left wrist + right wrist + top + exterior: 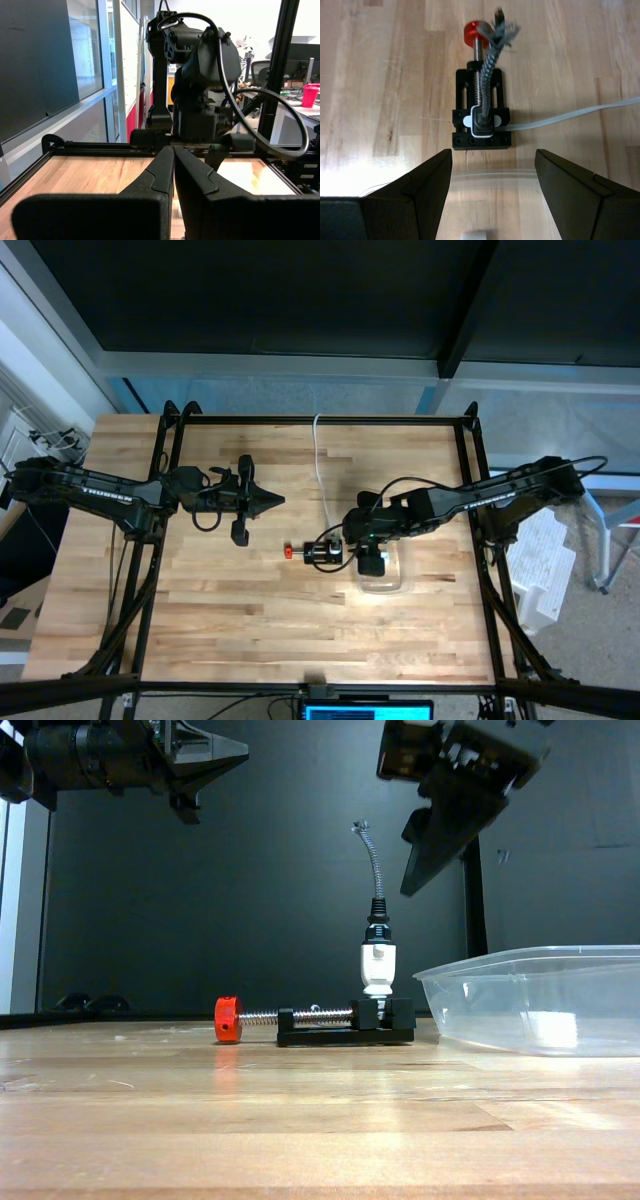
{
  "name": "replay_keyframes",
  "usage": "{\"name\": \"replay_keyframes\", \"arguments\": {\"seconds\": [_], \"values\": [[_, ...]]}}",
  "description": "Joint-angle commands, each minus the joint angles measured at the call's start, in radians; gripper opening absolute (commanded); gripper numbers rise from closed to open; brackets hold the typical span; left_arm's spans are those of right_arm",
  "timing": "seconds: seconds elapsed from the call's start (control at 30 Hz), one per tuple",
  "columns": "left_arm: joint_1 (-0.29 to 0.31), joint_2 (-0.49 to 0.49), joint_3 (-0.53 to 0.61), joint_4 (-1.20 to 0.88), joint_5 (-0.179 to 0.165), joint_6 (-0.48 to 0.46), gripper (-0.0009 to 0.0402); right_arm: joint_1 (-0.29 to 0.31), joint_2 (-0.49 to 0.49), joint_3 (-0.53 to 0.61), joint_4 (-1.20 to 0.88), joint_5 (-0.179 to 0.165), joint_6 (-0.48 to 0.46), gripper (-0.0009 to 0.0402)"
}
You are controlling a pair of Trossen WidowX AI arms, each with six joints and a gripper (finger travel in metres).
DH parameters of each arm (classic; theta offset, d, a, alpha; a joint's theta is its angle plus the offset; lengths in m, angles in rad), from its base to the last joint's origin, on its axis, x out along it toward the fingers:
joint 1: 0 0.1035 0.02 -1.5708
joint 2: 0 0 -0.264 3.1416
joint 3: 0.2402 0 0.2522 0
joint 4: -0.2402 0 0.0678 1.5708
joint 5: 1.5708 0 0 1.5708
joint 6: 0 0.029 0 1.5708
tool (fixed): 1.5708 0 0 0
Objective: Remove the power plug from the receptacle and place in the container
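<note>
Hovering over the light wooden surface [200, 590], the right end effector [493, 155] has its two black fingers [427, 185] spread wide with nothing between them. Right under it is the rim of the clear shallow rectangular plastic container [495, 173], which has a small white cube [474, 235] lying inside. Just past the fingertips sits the small black block receptacle [480, 139], beside the container with a thin strip of wood between them. The tiny black power plug [482, 121] is seated upright in the white socket face [378, 968]. Its grey braided tail [376, 860] rises toward the end effector, close to one fingertip but apart from it. The red knob [476, 33] is at the receptacle's end farthest from this end effector. A long white cord [320, 465] leads away from the receptacle across the surface.

The left end effector [270, 501] is raised and well apart from the receptacle. Its fingers [160, 170] are pressed together, gripping nothing, and point toward the right arm.
</note>
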Motion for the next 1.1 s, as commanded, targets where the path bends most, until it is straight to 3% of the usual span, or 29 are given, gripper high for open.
{"name": "replay_keyframes", "arguments": {"seconds": [0.03,0.6,1.1], "values": [[0.0,0.0,0.0,0.0,0.0,0.0,0.0,0.007,0.033,0.018,0.006,0.001,0.0,0.0232],[0.0,0.0,0.0,0.0,0.0,0.0,0.0,0.011,0.188,0.132,-0.001,0.001,-0.001,0.0231],[0.0,0.0,0.0,0.0,0.0,0.0,0.0,0.006,0.202,0.122,-0.004,0.027,-0.014,0.0213]]}}
